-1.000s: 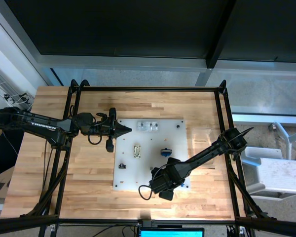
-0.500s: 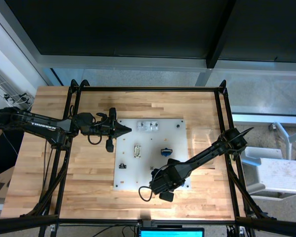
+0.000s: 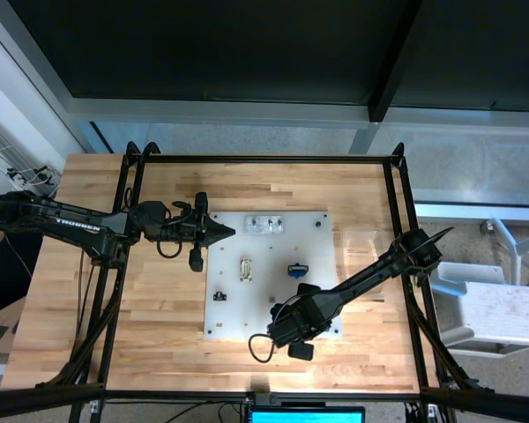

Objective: Unfasten the M12 fastener and place in the container

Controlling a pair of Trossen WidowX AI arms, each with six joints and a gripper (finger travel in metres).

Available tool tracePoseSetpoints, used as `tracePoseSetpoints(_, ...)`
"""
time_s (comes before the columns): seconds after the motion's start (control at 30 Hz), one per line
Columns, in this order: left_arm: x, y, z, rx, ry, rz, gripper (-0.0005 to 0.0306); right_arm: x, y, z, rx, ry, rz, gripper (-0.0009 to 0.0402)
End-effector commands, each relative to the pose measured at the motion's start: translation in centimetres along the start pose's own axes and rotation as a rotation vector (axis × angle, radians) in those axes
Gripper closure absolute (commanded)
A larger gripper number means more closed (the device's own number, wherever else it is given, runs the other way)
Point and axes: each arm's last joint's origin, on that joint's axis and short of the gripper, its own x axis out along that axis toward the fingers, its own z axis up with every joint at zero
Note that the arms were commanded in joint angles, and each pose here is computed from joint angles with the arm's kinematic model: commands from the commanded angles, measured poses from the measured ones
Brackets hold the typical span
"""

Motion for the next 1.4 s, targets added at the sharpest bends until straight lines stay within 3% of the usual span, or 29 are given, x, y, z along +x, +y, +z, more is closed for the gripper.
tracePoseSetpoints(0.03, 0.0, 0.01, 0.02, 0.0, -0.001, 0.0, 0.03, -0.07, 0.04, 0.12, -0.069, -0.011, 0.007, 0.0394)
tracePoseSetpoints(0.17, 0.0, 0.01, 0.02, 0.0, -0.001, 0.0, 0.03, -0.07, 0.05, 0.11, -0.22, -0.01, 0.009, 0.039)
tracePoseSetpoints(0.63, 0.0, 0.0, 0.02, 0.0, -0.001, 0.0, 0.03, -0.12, 0.05, 0.14, -0.988, -0.014, 0.005, 0.0391)
tracePoseSetpoints(0.97, 0.0, 0.01, 0.02, 0.0, -0.001, 0.0, 0.03, -0.12, 0.02, 0.1, -1.413, -0.01, 0.003, 0.0391)
tracePoseSetpoints(1.07, 0.0, 0.01, 0.02, 0.0, -0.001, 0.0, 0.03, -0.12, 0.03, 0.11, -1.475, -0.011, 0.003, 0.0391)
tracePoseSetpoints(1.27, 0.0, 0.01, 0.02, 0.0, -0.001, 0.0, 0.03, -0.12, 0.03, 0.11, -1.477, -0.012, 0.003, 0.0386)
tracePoseSetpoints(1.4, 0.0, 0.01, 0.02, 0.0, -0.001, 0.0, 0.03, -0.12, 0.06, 0.13, -1.475, -0.015, 0.003, 0.035)
